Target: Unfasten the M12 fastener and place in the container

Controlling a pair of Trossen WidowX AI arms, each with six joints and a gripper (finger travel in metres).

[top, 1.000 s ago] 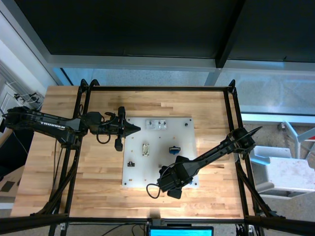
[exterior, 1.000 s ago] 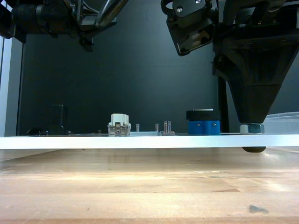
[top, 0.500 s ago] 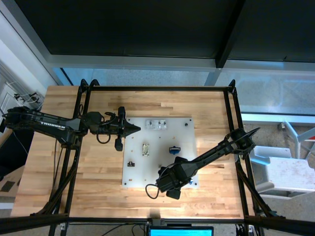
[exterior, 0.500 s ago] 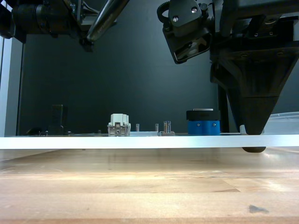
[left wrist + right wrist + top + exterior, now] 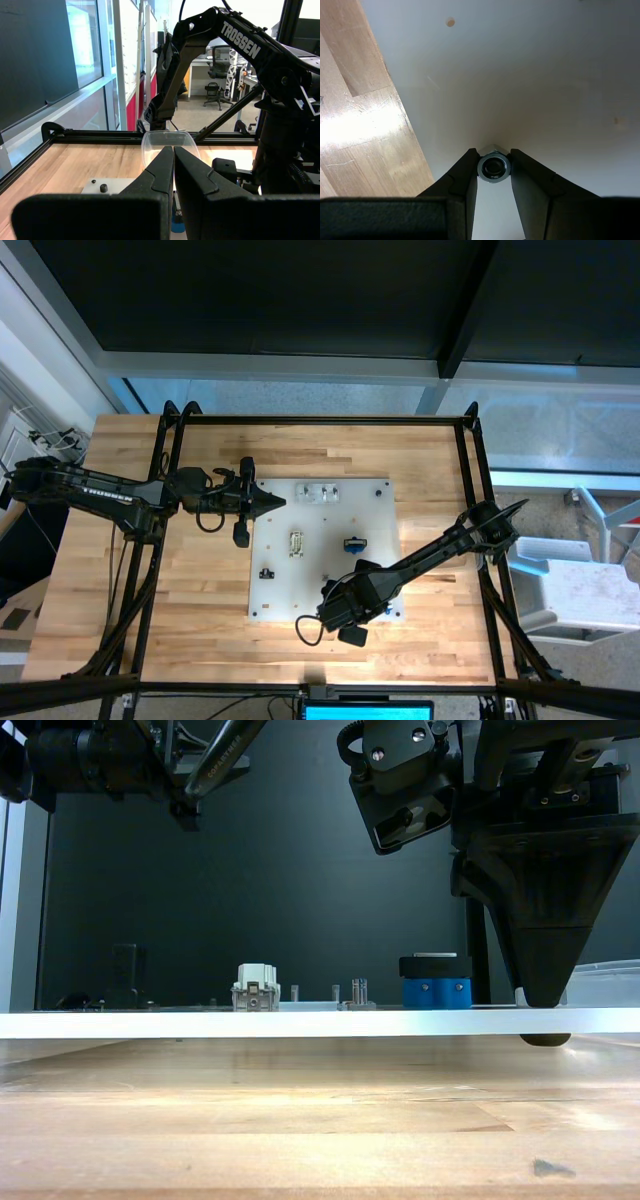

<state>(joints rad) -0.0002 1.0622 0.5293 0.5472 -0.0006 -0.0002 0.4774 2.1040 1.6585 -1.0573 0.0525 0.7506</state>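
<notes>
White board (image 5: 545, 75), right hand (image 5: 493, 153) at near-right edge gripping nut (image 5: 494, 168), shown only in wrist view, left hand (image 5: 268, 502) closed far-left

A small silver nut (image 5: 494, 168) is seen end-on, gripped between the two black fingers (image 5: 464, 176) of the right gripper (image 5: 493, 156), one pressed to each side. Its centre is dark (whether a stud fills it cannot be told). A white board (image 5: 530, 75) lies beneath, marked by a small hole (image 5: 450, 22); wooden table (image 5: 365, 125) is seen beside the board's edge.
</notes>
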